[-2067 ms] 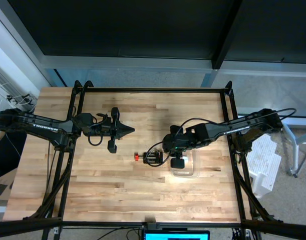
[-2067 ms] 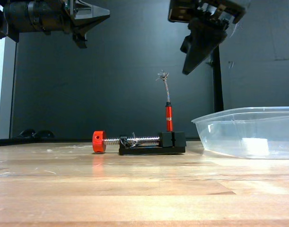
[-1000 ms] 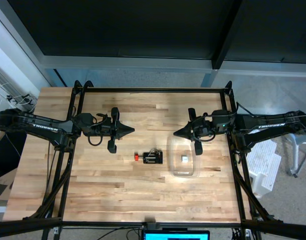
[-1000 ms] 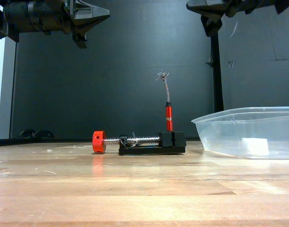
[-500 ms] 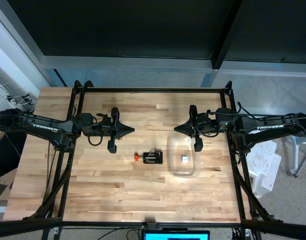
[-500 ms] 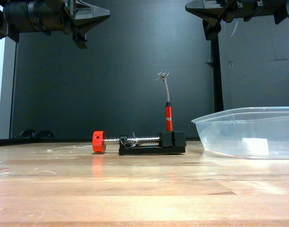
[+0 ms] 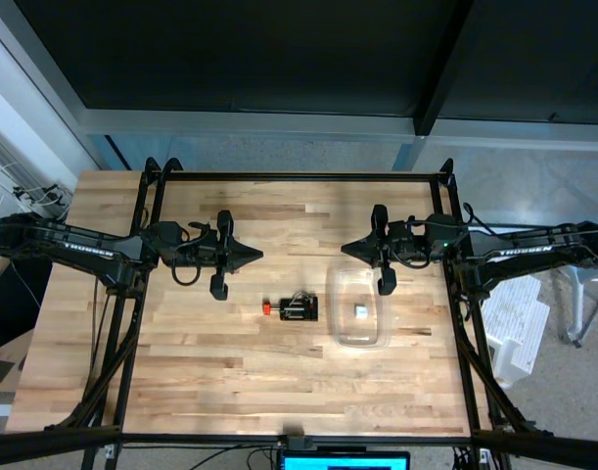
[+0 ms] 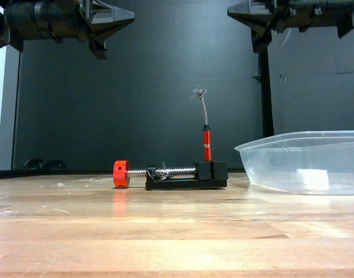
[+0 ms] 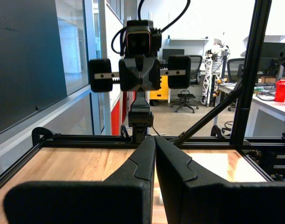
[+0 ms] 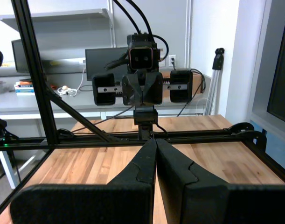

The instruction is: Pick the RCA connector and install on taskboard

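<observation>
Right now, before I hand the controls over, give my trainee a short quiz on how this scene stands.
1. True or false: the connector stands upright on the vise with nothing holding it.
2. What is in the clear tray? A) only the white block; B) the block with the connector on it; C) the vise.
3. Where are the left gripper and right gripper, and how are their fingers set?

Key: 1 true. 2 A. 3 Both are raised high above the table, away from vise and tray, with fingers shut on nothing.
</observation>
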Controlling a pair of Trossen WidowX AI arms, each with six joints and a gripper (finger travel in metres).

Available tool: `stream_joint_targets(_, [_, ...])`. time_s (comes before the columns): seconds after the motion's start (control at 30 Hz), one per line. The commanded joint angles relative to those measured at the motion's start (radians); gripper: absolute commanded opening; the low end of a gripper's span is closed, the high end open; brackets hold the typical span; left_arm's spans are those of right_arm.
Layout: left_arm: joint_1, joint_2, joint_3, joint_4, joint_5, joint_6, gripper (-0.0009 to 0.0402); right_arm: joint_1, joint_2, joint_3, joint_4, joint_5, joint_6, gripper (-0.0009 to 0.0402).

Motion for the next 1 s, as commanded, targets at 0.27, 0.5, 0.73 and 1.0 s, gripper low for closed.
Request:
stream_joint_targets(0.27, [0.000, 0.000, 0.000, 0.000, 0.000, 0.000, 0.0000, 0.000, -0.002, -0.018, 0.013, 0.042, 0.002, 0.0000])
stream_joint_targets(0.5, [0.000, 0.000, 0.000, 0.000, 0.000, 0.000, 0.0000, -0.004, -0.001, -0.035, 0.018, 0.041, 0.002, 0.0000])
stream_joint_targets(0.73, [0.000, 0.000, 0.000, 0.000, 0.000, 0.000, 0.0000, -0.004, -0.001, -0.034, 0.024, 0.041, 0.008, 0.0000])
stream_joint_targets(1.0, [0.000, 0.000, 0.000, 0.000, 0.000, 0.000, 0.0000, -0.004, -0.001, -0.034, 0.026, 0.041, 0.008, 0.0000])
